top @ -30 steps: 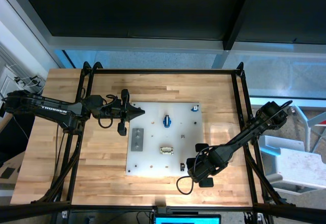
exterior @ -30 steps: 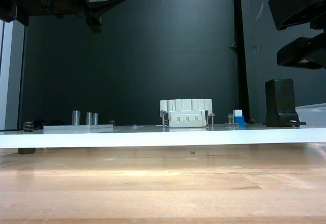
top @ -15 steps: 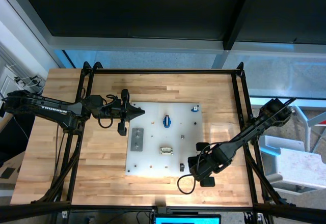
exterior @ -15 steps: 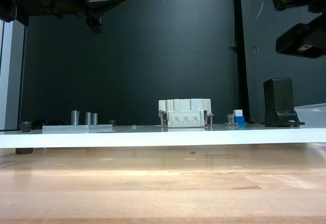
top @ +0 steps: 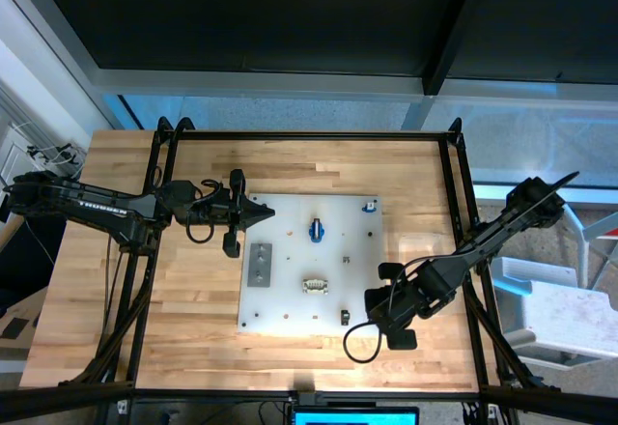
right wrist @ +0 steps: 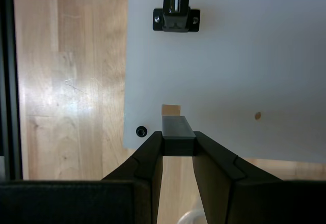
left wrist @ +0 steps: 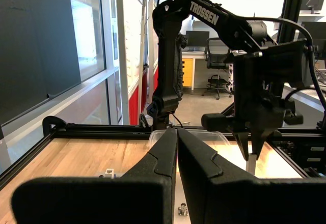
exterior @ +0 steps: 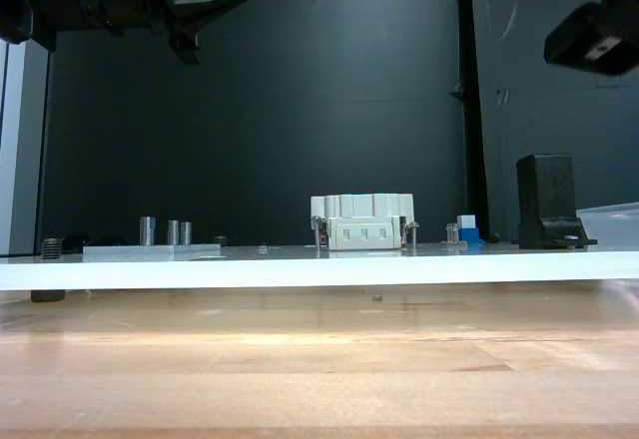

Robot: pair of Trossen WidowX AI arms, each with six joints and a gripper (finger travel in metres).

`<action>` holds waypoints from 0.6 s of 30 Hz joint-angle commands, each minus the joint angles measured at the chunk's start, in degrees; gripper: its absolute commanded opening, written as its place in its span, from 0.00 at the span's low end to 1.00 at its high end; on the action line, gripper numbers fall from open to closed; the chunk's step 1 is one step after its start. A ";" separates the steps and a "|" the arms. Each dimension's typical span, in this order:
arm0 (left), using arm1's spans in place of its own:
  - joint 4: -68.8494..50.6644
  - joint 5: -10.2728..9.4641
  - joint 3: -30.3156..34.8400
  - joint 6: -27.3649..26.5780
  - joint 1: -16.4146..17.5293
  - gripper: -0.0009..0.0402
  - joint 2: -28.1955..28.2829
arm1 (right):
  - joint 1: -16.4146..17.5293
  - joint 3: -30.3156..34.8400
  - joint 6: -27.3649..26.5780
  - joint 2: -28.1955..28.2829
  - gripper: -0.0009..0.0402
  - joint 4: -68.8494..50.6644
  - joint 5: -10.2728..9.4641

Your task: Pick the 16mm bar from the taskboard and place it in the container

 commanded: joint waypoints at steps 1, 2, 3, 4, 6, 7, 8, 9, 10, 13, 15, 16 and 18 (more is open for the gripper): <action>0.02 0.00 0.02 0.00 0.02 0.02 0.02 | -0.11 2.23 0.04 -0.66 0.12 -3.30 0.04; 0.02 0.02 0.02 0.00 0.00 0.02 0.02 | -0.13 3.06 0.04 -0.87 0.12 -4.50 0.07; 0.02 0.02 0.02 0.00 0.00 0.02 0.02 | -0.13 3.85 0.07 -1.01 0.12 -5.44 0.04; 0.02 0.00 0.02 0.00 0.02 0.02 0.02 | -0.15 4.61 0.02 -1.03 0.12 -6.16 0.04; 0.02 0.00 0.02 0.00 0.00 0.02 0.02 | -0.20 5.90 -0.11 -1.33 0.12 -7.19 0.04; 0.02 0.02 0.02 0.00 0.00 0.02 0.02 | -0.33 6.51 -0.22 -1.40 0.12 -7.61 0.04; 0.02 0.00 0.02 0.00 0.00 0.02 0.02 | -0.37 7.19 -0.22 -1.57 0.12 -8.31 0.07; 0.02 0.02 0.02 0.00 0.02 0.02 0.02 | -0.39 7.89 -0.20 -1.64 0.12 -9.09 0.07; 0.02 0.02 0.02 0.00 0.02 0.02 0.02 | -0.52 8.63 -0.20 -1.64 0.12 -9.90 0.07; 0.02 0.02 0.02 0.00 0.00 0.02 0.02 | -0.66 10.08 -0.20 -1.79 0.12 -10.75 0.09; 0.02 0.00 0.02 0.00 0.02 0.02 0.02 | -0.66 10.14 -0.20 -1.86 0.12 -10.82 0.07; 0.02 0.00 0.02 0.00 0.02 0.02 0.02 | -0.76 10.10 -0.17 -1.86 0.12 -10.95 0.07; 0.02 0.02 0.02 0.00 0.00 0.02 0.02 | -0.79 10.01 0.13 -1.86 0.12 -11.26 0.07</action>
